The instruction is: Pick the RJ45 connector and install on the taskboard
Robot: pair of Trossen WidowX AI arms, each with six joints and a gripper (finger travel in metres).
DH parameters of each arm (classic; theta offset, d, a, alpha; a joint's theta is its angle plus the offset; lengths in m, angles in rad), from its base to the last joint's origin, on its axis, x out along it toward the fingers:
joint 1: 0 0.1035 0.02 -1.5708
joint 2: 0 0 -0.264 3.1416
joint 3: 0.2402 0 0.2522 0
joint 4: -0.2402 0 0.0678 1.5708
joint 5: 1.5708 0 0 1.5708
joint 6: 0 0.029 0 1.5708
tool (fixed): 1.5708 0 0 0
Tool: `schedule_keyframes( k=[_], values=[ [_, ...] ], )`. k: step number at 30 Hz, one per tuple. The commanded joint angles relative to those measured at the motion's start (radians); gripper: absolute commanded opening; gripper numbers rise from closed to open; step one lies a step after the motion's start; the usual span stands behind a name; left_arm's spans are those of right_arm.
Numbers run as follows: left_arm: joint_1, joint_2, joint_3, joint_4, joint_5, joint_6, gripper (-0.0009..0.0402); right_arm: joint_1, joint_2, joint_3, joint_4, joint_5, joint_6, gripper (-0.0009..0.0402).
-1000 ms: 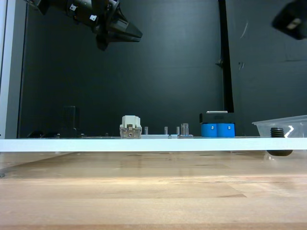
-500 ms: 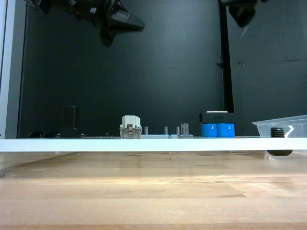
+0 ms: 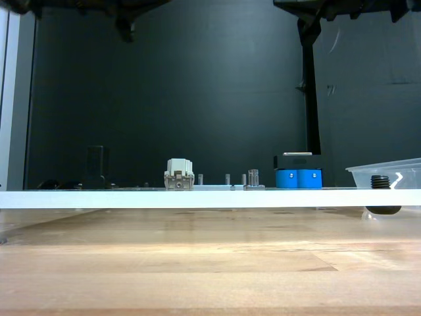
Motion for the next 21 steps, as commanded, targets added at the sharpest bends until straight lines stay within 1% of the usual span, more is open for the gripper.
schedule_keyframes(
  k=[1, 4, 7, 9, 12, 15, 21],
  values=[
    [0.01, -0.064, -0.08, 0.026, 0.003, -0.036, -0.0001, 0.0, -0.008, -0.04, 0.043, 0.011, 0.011, 0.0],
    [0.014, -0.094, -0.126, 0.026, 0.004, -0.046, -0.0001, 0.002, -0.021, -0.085, 0.102, 0.01, 0.006, 0.0],
    [0.018, -0.094, -0.136, 0.026, 0.024, -0.047, -0.0001, 0.002, -0.039, -0.135, 0.158, 0.011, -0.01, 0.0],
    [0.018, -0.088, -0.138, 0.026, 0.02, -0.047, -0.0001, 0.002, -0.05, -0.16, 0.179, 0.011, -0.011, 0.0],
    [0.02, -0.085, -0.138, 0.027, 0.019, -0.047, -0.0001, 0.003, -0.053, -0.17, 0.175, 0.011, -0.003, 0.0],
    [0.021, -0.087, -0.14, 0.034, -0.006, -0.047, -0.0001, 0.009, -0.053, -0.169, 0.173, 0.011, -0.003, 0.0],
    [0.023, -0.082, -0.141, 0.036, -0.01, -0.042, -0.0001, 0.013, -0.053, -0.171, 0.161, 0.012, -0.008, 0.0]
  ],
)
